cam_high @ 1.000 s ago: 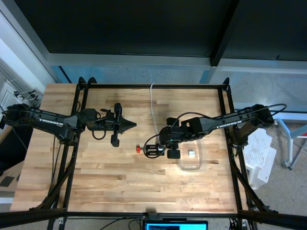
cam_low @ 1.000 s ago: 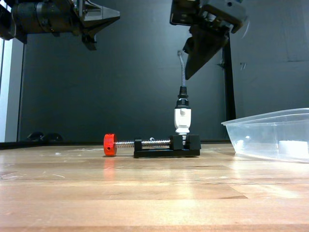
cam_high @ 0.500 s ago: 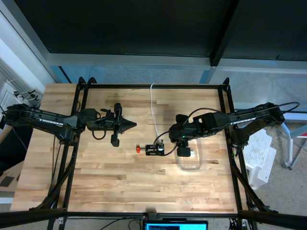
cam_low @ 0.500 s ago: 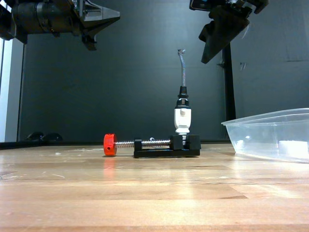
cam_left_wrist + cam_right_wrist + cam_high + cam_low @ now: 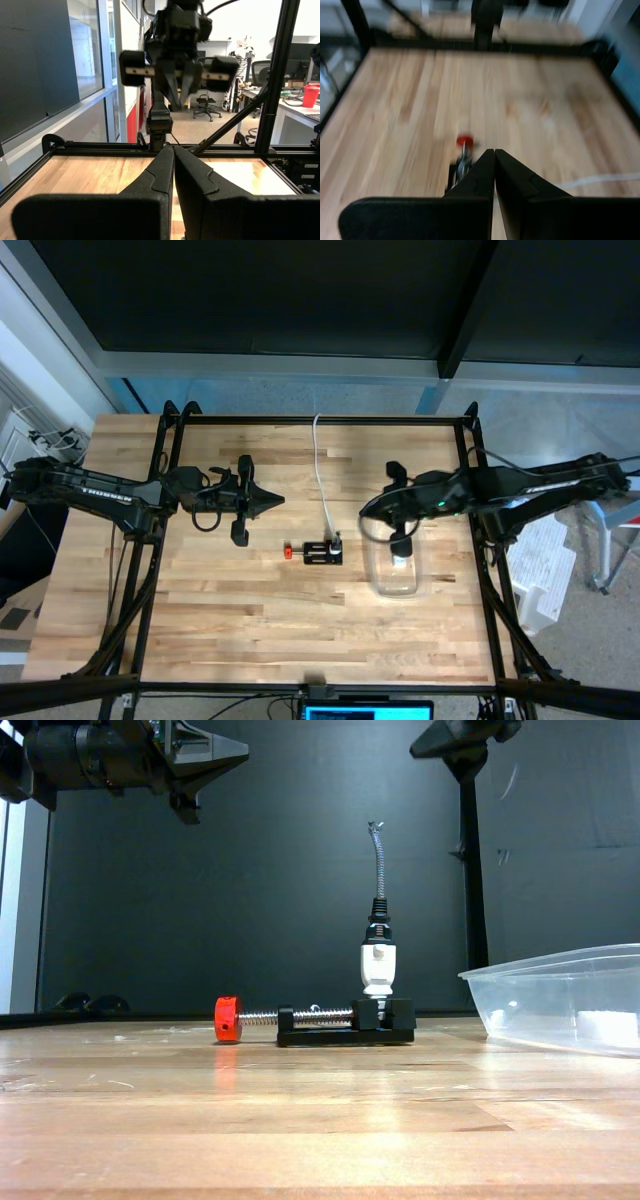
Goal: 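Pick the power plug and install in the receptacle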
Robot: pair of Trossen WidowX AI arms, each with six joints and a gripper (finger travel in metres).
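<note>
The black power plug [image 5: 378, 931] stands plugged into the top of the white receptacle [image 5: 378, 967], its braided cable stub pointing up. The receptacle is clamped in a small black vise [image 5: 323, 552] with an orange-red knob [image 5: 228, 1019]. From above, the plug [image 5: 337, 539] sits at the vise's right end. My right gripper [image 5: 367, 509] is shut and empty. It hangs high and to the right of the plug, apart from it, and only its tip [image 5: 418, 749] shows in the low view. My left gripper [image 5: 278, 502] is shut, parked left of the vise.
A clear plastic tray [image 5: 394, 585] lies right of the vise with a small white cube [image 5: 605, 1020] inside. The receptacle's white cable [image 5: 320, 465] runs to the table's far edge. A black frame [image 5: 320, 420] borders the table.
My right gripper has drawn back up and to the right, away from the plug. The plug stays seated in the receptacle. The left arm has not moved.
</note>
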